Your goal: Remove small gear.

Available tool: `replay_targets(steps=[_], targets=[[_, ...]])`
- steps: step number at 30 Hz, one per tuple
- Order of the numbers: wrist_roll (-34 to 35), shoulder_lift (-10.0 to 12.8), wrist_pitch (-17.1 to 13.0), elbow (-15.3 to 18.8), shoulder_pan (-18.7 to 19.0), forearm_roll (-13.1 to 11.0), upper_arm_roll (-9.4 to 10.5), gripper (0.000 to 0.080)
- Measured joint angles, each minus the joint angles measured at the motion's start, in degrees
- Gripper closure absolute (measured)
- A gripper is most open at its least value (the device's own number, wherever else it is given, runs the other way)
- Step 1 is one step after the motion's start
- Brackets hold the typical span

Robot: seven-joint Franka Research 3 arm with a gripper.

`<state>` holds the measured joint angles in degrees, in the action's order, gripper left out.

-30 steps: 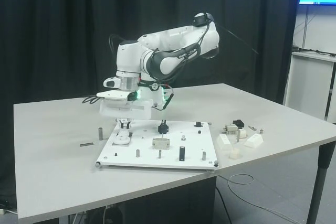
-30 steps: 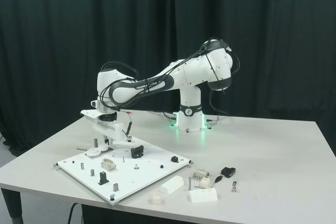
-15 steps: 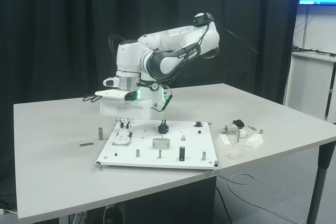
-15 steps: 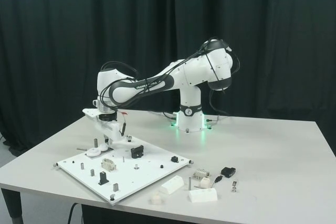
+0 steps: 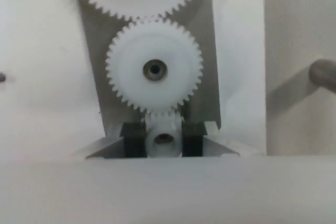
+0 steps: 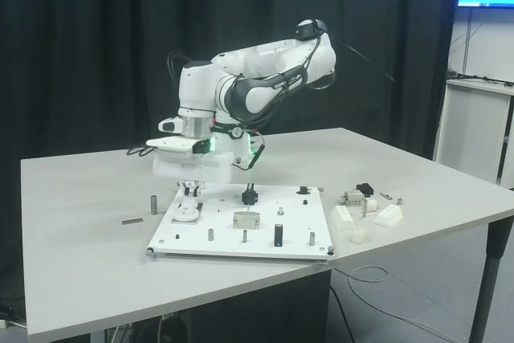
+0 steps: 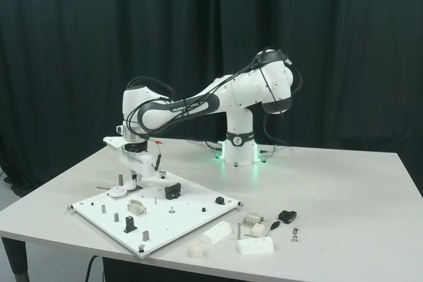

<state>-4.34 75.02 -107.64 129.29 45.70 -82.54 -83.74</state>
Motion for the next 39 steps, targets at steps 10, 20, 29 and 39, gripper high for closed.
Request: replay_targets(steps=[10, 20, 29, 39], targets=[[-5.2, 0.0, -0.1, 0.0, 0.0, 0.0, -0.04, 0.0663], [7.0, 0.0, -0.1, 0.1, 0.1, 0.0, -0.18, 0.0663], [8.7, 0.0, -0.1, 0.6, 0.8, 0.1, -1.02, 0.0663], [3.4, -0.2, 0.3, 0.9, 2.5, 2.4, -3.42, 0.0663]])
